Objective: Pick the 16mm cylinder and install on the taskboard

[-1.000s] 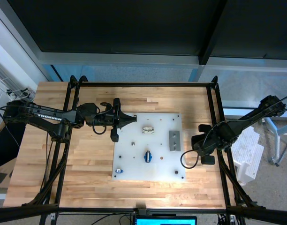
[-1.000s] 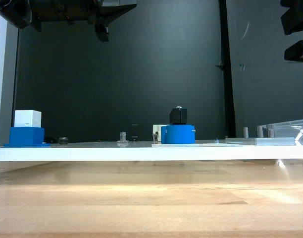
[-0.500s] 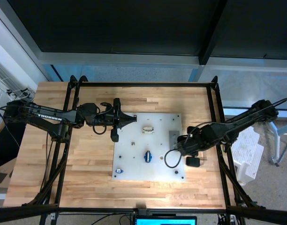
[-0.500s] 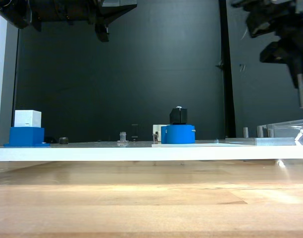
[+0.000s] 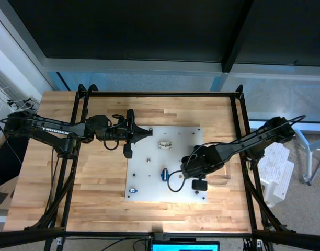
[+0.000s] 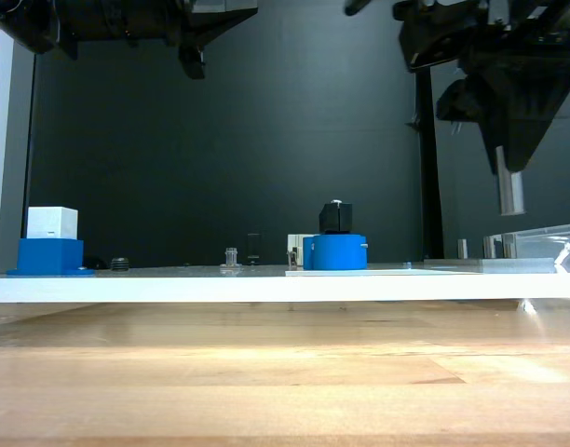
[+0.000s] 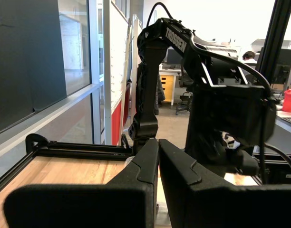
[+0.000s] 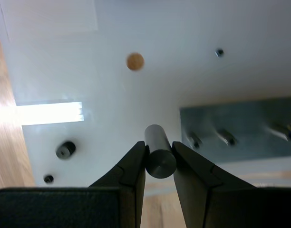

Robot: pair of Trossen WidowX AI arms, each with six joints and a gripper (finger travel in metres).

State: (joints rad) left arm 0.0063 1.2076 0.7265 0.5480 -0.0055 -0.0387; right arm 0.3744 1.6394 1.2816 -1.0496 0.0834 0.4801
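The board (image 5: 149, 180) lies flat around the middle of the table (image 5: 97, 178), with a connector (image 5: 164, 145) toward its far edge, a fitting (image 5: 164, 174) near its centre and a metal block (image 8: 240, 128) toward its right side. The left gripper (image 5: 148, 131) hangs high over the board's far left corner, closed tight. The right gripper (image 8: 159, 145) hangs over the board's right half, right of the fitting, clamping an upright peg (image 8: 160, 159) clear above the surface beside the block.
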